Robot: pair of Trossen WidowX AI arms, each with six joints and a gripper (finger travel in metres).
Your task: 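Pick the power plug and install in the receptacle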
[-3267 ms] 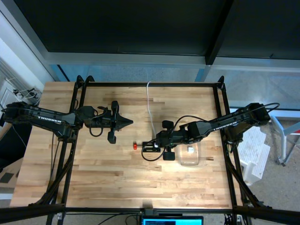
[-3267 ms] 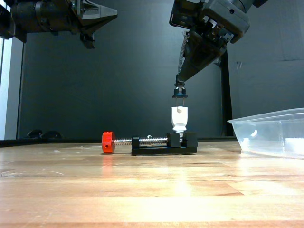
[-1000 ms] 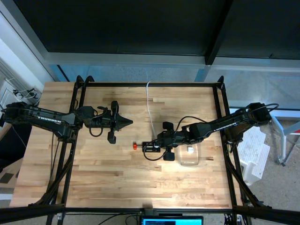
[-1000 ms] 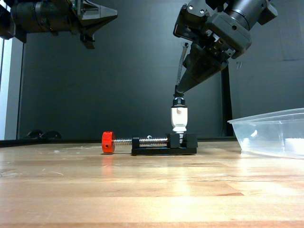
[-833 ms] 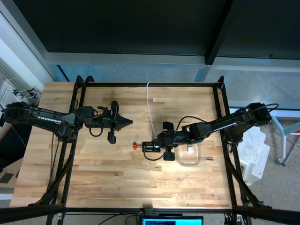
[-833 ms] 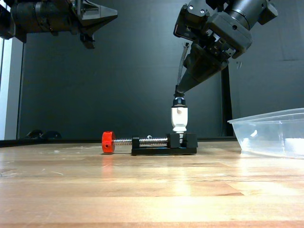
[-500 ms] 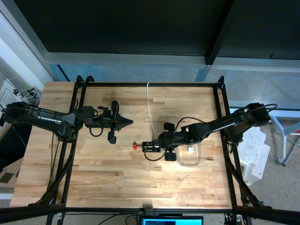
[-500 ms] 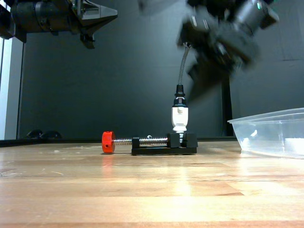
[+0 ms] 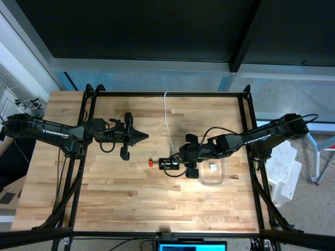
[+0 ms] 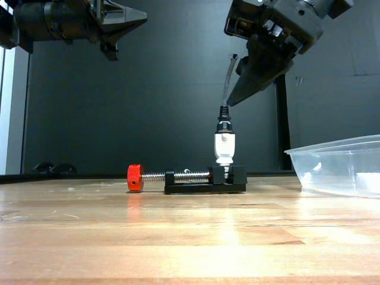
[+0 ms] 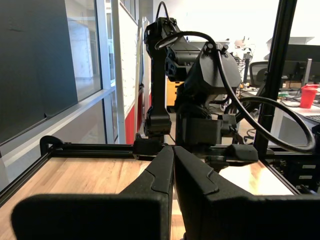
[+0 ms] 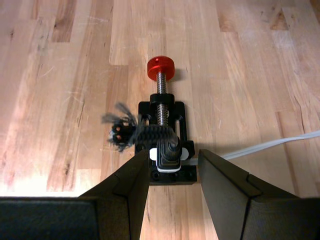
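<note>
1. Low view: the power plug [image 10: 224, 123] stands on top of the receptacle [image 10: 224, 147], which is clamped in the vise [image 10: 205, 181] at mid-table. The vise's red knob [image 10: 135, 177] points left. The plug's long axis is upright, with its mating end down in the socket. Its springy lead [image 10: 227, 80] rises and leans slightly right. The right gripper [image 10: 233, 101] hangs above and just right of the plug and does not touch it. The clear tray [image 10: 332, 166] sits well right.

2. Right wrist view: the right gripper's fingers [image 12: 125, 185] are spread and hold nothing. The plug is seen end-on between and beyond them, with the frayed end of the lead showing just beside it. The white cable [image 12: 270, 145] runs away from the receptacle.

3. High view: the right gripper hovers over the vise. The plug itself is too small to make out here. The left gripper [image 9: 142, 136] is well apart, over the left half of the table [image 9: 120, 198].

4. Left wrist view: the left gripper's fingers are pressed together on nothing, and it is parked high.

5. Judgement: the plug looks seated, so the step in hand is clearing away. That calls for rising along the plug's upright axis with the fingers kept wide. Any sideways sweep risks snagging the leaning lead and rocking the plug out of the socket.
</note>
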